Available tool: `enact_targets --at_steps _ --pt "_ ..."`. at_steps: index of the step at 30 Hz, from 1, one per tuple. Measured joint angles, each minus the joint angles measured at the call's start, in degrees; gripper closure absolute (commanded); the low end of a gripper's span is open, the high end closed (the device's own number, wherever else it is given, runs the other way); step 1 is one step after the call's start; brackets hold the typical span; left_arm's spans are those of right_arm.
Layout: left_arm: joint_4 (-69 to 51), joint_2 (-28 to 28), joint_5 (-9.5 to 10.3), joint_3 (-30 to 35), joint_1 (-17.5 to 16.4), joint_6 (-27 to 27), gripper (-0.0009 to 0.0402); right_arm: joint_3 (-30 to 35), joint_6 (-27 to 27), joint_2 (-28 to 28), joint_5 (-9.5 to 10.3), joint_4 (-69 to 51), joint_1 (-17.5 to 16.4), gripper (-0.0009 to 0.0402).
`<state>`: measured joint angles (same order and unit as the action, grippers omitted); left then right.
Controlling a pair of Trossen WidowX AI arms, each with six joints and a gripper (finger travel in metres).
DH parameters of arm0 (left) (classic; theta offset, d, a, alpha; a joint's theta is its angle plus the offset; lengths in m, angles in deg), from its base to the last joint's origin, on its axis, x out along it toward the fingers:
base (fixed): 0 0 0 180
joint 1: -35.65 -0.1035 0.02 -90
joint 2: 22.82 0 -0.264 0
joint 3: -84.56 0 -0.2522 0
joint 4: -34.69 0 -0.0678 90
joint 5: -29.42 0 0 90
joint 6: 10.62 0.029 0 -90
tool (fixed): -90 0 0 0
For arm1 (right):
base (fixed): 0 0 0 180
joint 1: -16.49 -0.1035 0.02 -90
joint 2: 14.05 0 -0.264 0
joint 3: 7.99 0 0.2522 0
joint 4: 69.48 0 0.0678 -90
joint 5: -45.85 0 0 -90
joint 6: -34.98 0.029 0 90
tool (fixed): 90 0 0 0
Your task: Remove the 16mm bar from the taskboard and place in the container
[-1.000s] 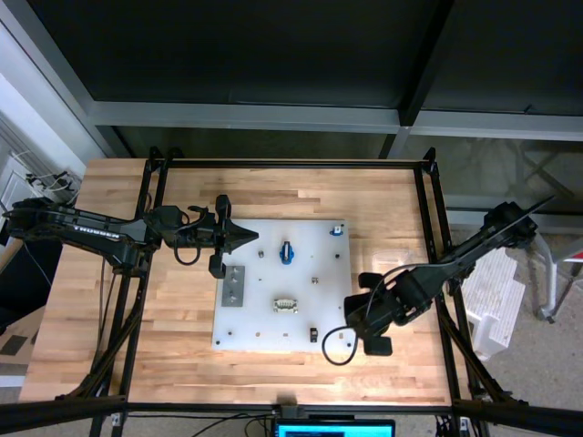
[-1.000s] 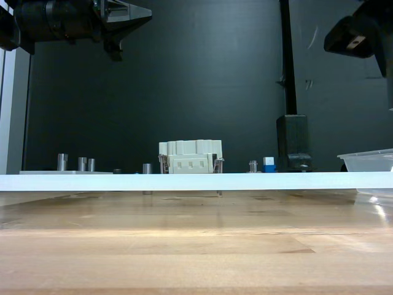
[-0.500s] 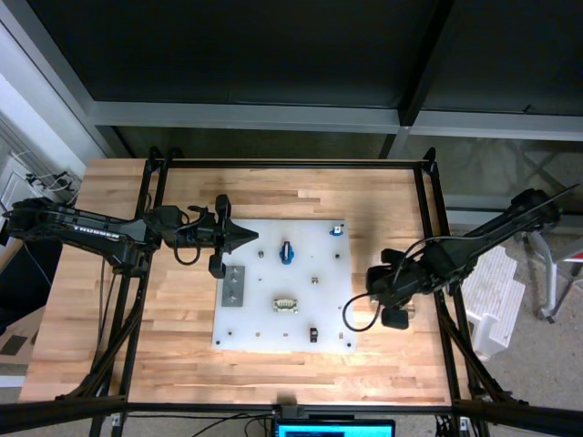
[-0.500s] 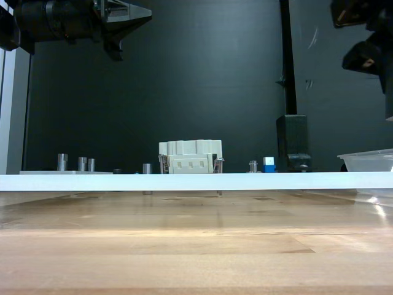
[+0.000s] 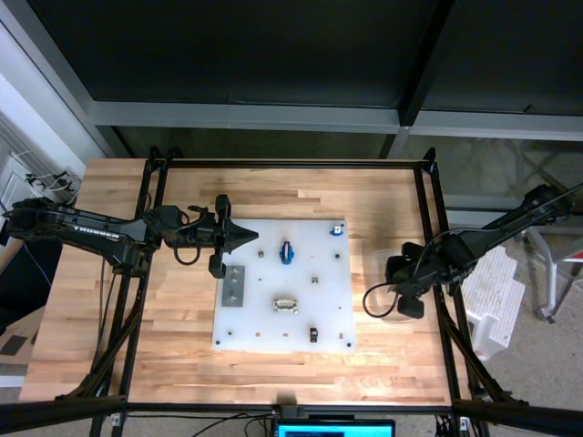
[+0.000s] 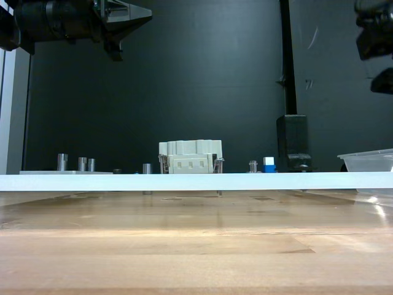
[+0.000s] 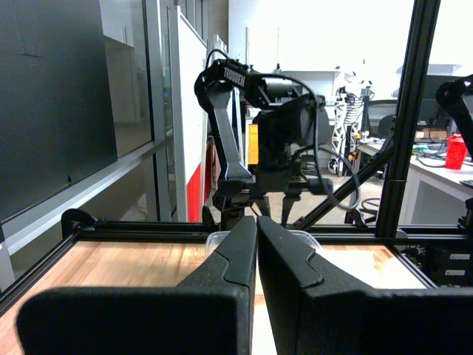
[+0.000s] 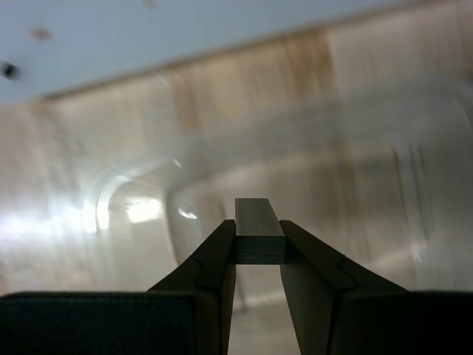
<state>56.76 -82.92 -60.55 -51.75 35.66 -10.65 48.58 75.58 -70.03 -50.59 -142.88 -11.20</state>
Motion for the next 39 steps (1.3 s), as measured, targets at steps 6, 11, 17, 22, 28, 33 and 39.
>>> enact_targets --at_steps 6,11,17,22,28,33,39 --pt "0.02 0.0 -0.02 0.02 0.0 0.0 0.0393 -3.19 2.23 0.83 0.07 -3.04 0.0 0.0384" --pt "0.0 0.0 0.0 0.0 0.0 0.0 0.0393 -5.79 4.13 -0.44 0.37 -2.4 -0.02 0.0384" --pt "0.0 0.0 -0.02 0.0 0.0 -0.02 0.0393 -7.61 4.48 -3.17 6.25 3.76 -0.04 0.0384" --pt "-0.02 0.0 0.0 0.0 0.0 0.0 0.0393 -8.22 4.79 -4.11 5.38 4.2 -0.02 0.0373" --pt "-0.02 0.0 0.0 0.02 0.0 0.0 0.0393 -8.22 7.37 -4.22 4.5 5.2 -0.04 0.0283" --pt "-0.02 0.0 0.0 0.0 0.0 0.0 0.0393 -8.22 9.77 -4.22 4.5 5.51 -0.02 0.0197" --pt "-0.02 0.0 -0.02 0.02 0.0 0.0 0.0393 -8.17 11.23 -4.22 4.5 5.77 -0.02 0.0134"
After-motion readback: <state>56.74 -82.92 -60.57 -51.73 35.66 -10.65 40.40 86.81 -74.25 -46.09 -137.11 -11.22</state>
